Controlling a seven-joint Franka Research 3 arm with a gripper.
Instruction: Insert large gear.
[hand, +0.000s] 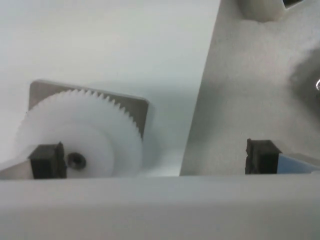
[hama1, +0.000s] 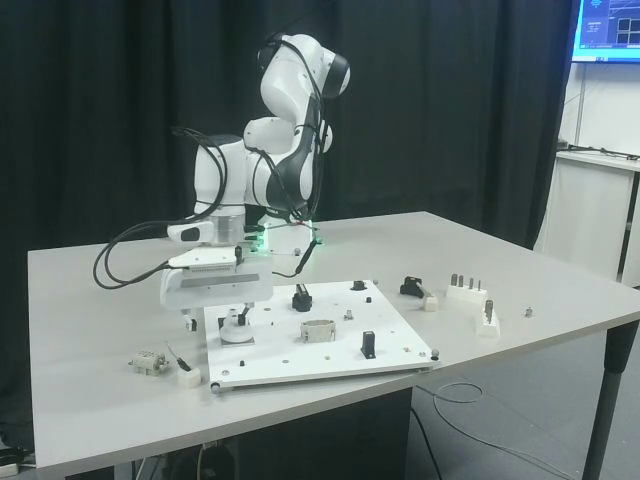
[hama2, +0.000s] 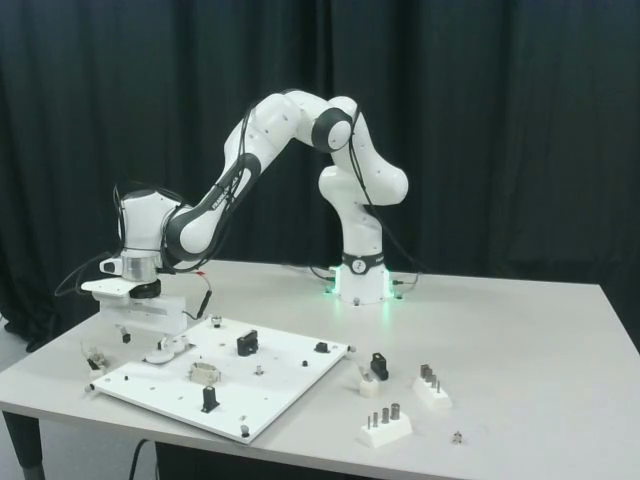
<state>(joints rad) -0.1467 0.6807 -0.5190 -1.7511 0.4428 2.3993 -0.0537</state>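
Note:
The large white gear (hand: 82, 132) lies flat on a grey square plate (hand: 137, 107) at a corner of the white board (hama1: 330, 350). A small dark shaft end shows in its centre hole. My gripper (hand: 154, 158) hangs just above it and is open wide. One black fingertip (hand: 47, 160) stands over the gear beside the hole; the other (hand: 260, 156) is out past the board's edge, over the grey table. In the room views the gear (hama1: 237, 331) (hama2: 160, 353) sits under the gripper (hama1: 215, 318) (hama2: 148, 335).
The board also carries black parts (hama1: 301, 298) (hama1: 368, 343) and a grey fitting (hama1: 318, 330). Small white holders with pegs (hama1: 468, 290) (hama2: 385, 425) stand on the table (hama1: 100, 280) beside the board. A connector (hama1: 146, 362) lies near the board's gear end. Cables trail from the wrist.

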